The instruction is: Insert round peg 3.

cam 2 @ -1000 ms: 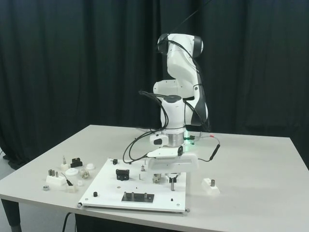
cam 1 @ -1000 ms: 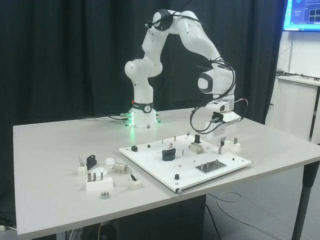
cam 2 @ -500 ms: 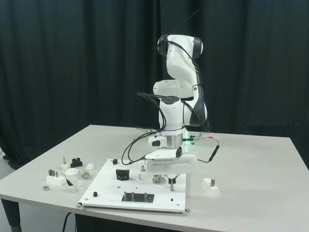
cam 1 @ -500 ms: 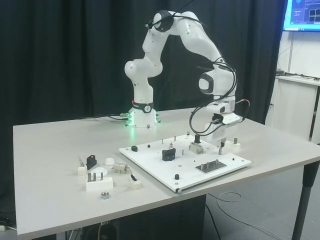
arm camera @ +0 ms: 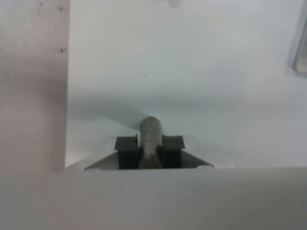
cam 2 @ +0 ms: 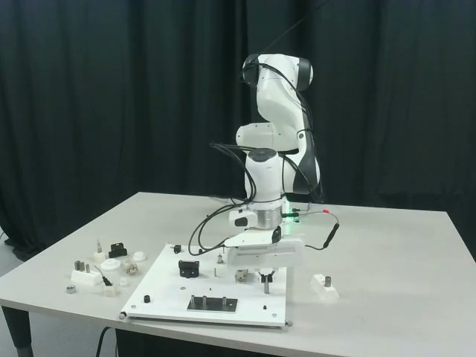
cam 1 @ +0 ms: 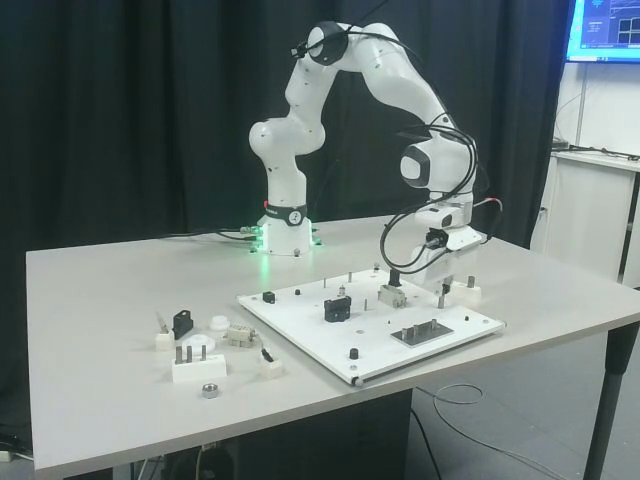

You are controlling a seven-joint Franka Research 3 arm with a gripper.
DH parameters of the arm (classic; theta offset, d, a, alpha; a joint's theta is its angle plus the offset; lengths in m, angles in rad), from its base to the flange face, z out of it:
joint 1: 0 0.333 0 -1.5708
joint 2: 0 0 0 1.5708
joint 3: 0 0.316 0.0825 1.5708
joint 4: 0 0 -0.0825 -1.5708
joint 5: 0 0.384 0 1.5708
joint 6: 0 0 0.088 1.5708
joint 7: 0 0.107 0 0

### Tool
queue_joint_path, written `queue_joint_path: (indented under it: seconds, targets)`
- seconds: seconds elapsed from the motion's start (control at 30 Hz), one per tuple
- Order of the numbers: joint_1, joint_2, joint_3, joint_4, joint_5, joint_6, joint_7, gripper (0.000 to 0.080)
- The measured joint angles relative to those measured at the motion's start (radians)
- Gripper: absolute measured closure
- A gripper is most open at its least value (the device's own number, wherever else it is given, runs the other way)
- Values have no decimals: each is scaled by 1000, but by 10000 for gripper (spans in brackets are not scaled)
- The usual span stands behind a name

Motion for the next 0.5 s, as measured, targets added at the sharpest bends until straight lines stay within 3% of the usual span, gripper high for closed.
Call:
queue_joint_path:
  seconds: [0.5]
  targets:
    - [5,0,3,3,-1,-9,-6,700]
